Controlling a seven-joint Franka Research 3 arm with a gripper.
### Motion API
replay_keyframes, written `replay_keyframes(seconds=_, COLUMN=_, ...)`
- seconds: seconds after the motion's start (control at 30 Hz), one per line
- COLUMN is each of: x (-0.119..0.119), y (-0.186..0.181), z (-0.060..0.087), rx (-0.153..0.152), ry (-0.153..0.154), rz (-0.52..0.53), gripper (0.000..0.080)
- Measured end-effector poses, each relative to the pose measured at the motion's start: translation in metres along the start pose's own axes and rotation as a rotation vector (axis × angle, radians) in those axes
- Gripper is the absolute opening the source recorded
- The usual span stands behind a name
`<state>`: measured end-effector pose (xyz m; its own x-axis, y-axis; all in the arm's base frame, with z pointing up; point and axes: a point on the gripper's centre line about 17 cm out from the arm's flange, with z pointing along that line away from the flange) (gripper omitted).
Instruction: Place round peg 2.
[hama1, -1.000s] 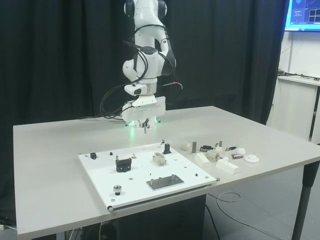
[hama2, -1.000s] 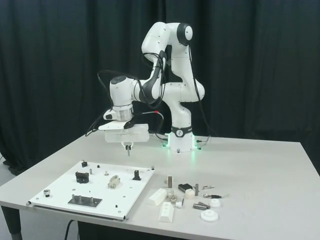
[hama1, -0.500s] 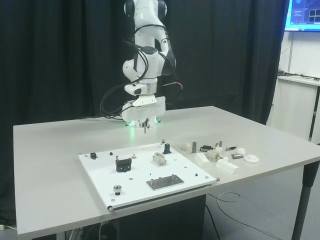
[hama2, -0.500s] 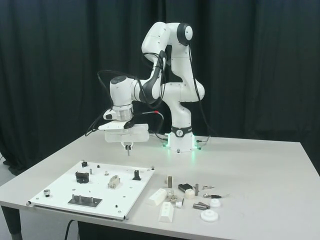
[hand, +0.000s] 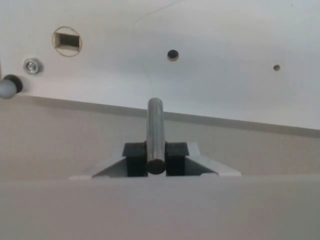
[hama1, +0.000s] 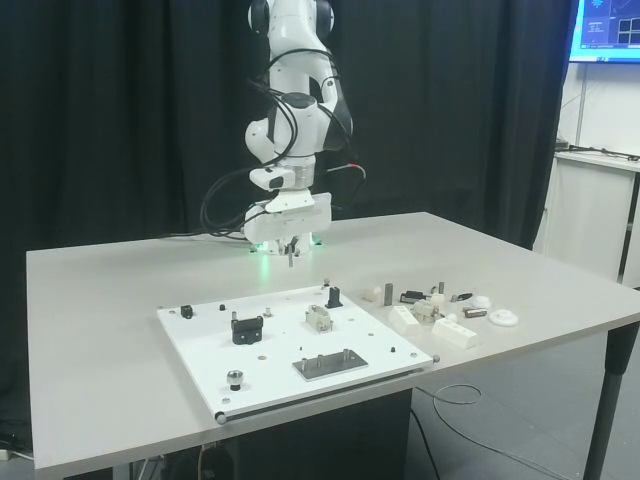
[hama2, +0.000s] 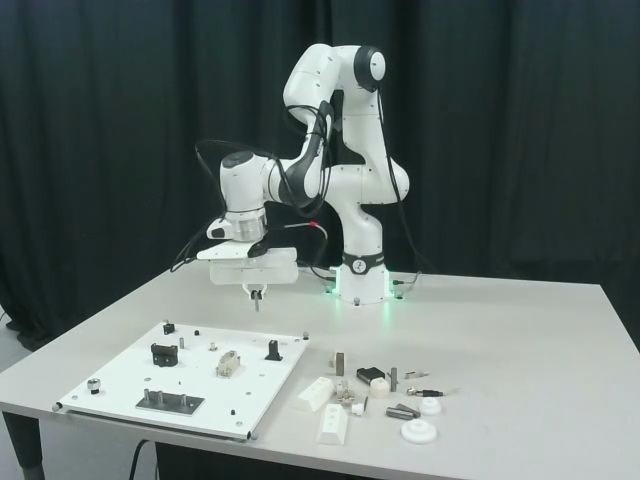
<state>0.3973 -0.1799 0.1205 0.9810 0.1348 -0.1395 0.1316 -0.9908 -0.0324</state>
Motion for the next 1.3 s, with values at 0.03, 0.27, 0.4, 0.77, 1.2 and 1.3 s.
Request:
replay_keyframes(seconds=0.03, x=0.000, y=0.000, z=0.000, rx=0.000, ry=0.000, rz=0.000, gripper=0.0073)
replay_keyframes(seconds=0.27, x=0.001, y=0.000, z=0.000, rx=-0.001, ry=0.000, rz=-0.001, gripper=0.0073)
replay_keyframes(seconds=0.4, x=0.001, y=0.000, z=0.000, rx=-0.002, ry=0.000, rz=-0.002, gripper=0.0073)
replay_keyframes(seconds=0.77, x=0.001, y=0.000, z=-0.001, rx=-0.005, ry=0.000, rz=-0.003, gripper=0.0073)
replay_keyframes(seconds=1.2, x=0.008, y=-0.006, z=-0.004, rx=-0.018, ry=0.001, rz=-0.032, gripper=0.0073)
replay_keyframes(seconds=1.3, x=0.010, y=-0.009, z=-0.005, rx=-0.019, ry=0.003, rz=-0.039, gripper=0.0073)
